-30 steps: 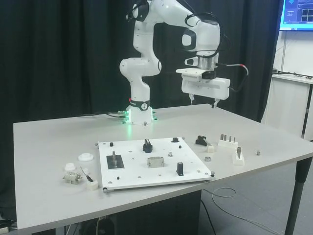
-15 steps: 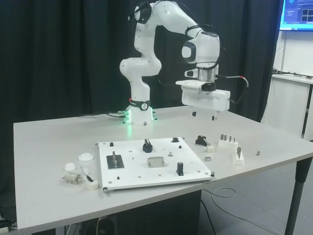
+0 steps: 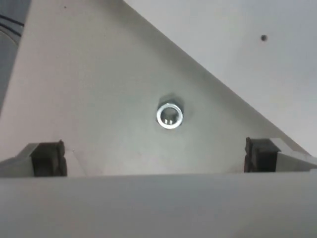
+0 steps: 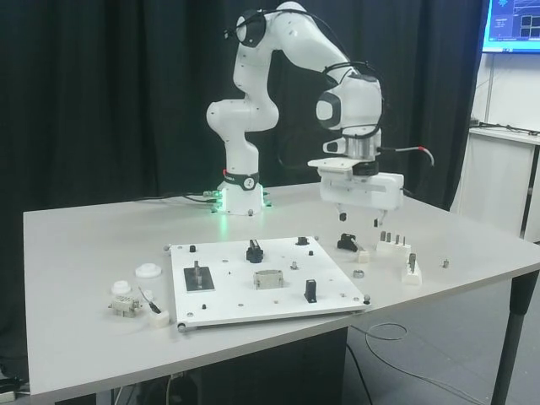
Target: Pick bolt 4.
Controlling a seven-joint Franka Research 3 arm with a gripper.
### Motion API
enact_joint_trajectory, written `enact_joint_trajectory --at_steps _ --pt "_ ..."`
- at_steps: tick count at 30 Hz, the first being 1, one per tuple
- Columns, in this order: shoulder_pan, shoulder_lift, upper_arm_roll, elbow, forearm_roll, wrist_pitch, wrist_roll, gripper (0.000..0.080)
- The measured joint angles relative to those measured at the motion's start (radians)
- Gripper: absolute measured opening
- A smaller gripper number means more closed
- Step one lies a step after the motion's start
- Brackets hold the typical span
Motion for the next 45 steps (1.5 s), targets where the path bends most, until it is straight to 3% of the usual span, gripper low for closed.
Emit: enact_joint_trajectory --at_steps 15,45 --pt "0.0 0.093 -0.001 0.06 -0.018 0.021 0.0 0.08" --pt "0.019 0.188 -0.002 0.047 -0.019 0.093 0.0 0.08"
